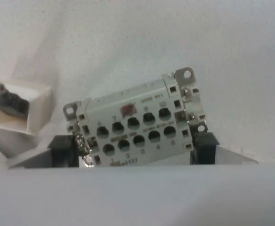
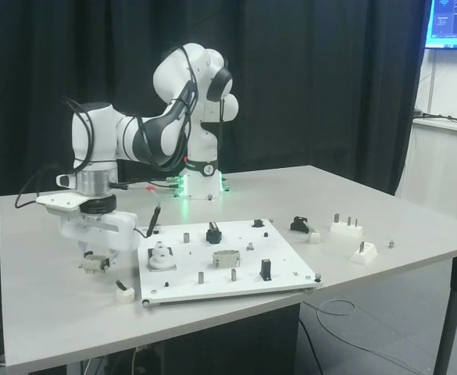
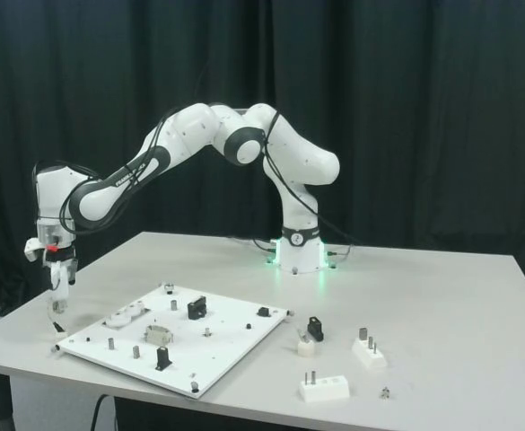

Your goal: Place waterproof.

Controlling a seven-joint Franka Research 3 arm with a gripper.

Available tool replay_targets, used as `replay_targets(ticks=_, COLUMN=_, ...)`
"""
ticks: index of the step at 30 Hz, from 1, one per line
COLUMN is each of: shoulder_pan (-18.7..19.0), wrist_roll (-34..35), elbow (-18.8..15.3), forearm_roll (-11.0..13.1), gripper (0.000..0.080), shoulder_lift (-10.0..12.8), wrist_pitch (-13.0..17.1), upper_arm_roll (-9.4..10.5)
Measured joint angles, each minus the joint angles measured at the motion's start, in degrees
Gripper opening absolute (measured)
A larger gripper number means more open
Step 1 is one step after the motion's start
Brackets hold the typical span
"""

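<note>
The waterproof connector (image 1: 135, 125) is a grey block with two rows of numbered round sockets and metal corner lugs. My gripper (image 1: 134, 149) is shut on it, one black fingertip (image 1: 64, 150) against each end. In the first room view the gripper (image 2: 95, 262) hangs just above the grey table, left of the white board (image 2: 283, 277), with the connector (image 2: 95, 264) tilted in its fingers. In the second room view the gripper (image 3: 58, 303) is off the board's far left corner.
A small white block (image 1: 19, 106) with a black part in it lies on the table close to the connector, also seen as the white block (image 2: 124, 294). The board carries several pegs and black fixtures. White holders (image 2: 345, 228) stand at the right.
</note>
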Motion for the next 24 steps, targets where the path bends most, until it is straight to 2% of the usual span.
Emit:
replay_targets(ticks=15, shoulder_pan=1.17, wrist_roll=25.31, elbow=-1.33, forearm_roll=-0.01, gripper=0.0522, shoulder_lift=-0.01, wrist_pitch=0.00, upper_arm_roll=-0.32)
replay_targets(ticks=24, shoulder_pan=3.58, wrist_roll=32.48, elbow=-3.99, forearm_roll=-0.06, gripper=0.0522, shoulder_lift=-0.11, wrist_pitch=0.00, upper_arm_roll=-1.77)
